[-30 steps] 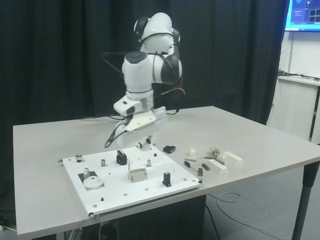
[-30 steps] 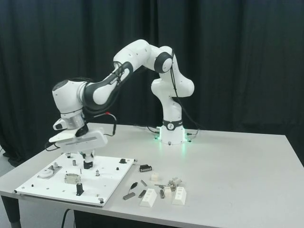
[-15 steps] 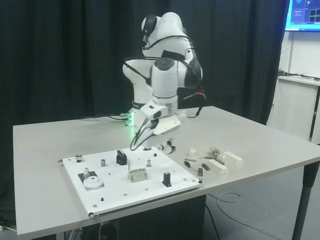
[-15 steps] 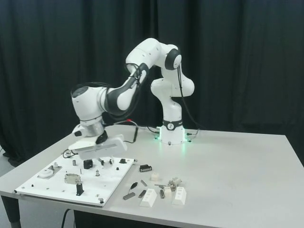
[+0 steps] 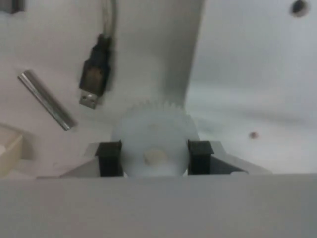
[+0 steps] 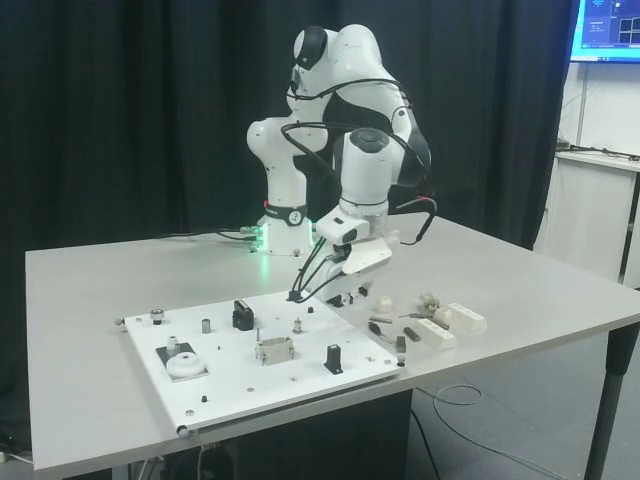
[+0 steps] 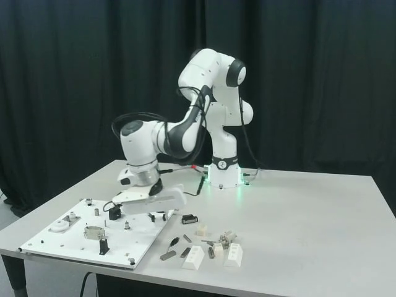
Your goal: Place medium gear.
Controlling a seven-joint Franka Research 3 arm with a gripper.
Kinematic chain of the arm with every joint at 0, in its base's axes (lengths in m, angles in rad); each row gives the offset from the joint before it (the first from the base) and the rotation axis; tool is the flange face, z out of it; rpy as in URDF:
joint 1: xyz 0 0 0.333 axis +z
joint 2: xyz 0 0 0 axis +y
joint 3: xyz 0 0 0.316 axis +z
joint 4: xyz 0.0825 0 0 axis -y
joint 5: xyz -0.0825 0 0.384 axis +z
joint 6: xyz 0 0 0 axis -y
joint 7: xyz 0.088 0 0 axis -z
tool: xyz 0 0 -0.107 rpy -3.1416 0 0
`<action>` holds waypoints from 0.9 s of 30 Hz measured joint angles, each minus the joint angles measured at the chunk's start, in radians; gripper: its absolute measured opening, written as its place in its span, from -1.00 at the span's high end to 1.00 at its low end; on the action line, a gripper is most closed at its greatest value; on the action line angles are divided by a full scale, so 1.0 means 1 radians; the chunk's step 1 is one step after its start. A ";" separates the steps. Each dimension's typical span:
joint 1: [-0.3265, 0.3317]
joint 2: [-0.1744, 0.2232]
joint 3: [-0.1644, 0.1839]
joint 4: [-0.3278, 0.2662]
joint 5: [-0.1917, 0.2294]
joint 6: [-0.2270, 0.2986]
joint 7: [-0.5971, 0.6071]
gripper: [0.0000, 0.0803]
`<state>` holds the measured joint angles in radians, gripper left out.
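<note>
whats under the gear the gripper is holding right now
Below the white toothed medium gear, clamped between the gripper's black fingers, show the edge of the white assembly board and grey table. The spot directly beneath is hidden by the gear.

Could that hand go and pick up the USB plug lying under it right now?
Probably not yet: the hand is shut on the white gear, so it has no free grip, though nothing covers the USB plug.
</note>
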<state>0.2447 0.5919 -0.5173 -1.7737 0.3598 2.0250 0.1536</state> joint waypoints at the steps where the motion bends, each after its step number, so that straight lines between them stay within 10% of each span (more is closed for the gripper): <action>1: 0.004 -0.005 0.004 -0.013 -0.005 0.009 0.006 0.30; 27: 0.024 -0.181 0.100 -0.333 -0.090 0.212 0.086 0.30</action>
<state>0.2684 0.4108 -0.4171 -2.1070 0.2695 2.2367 0.2398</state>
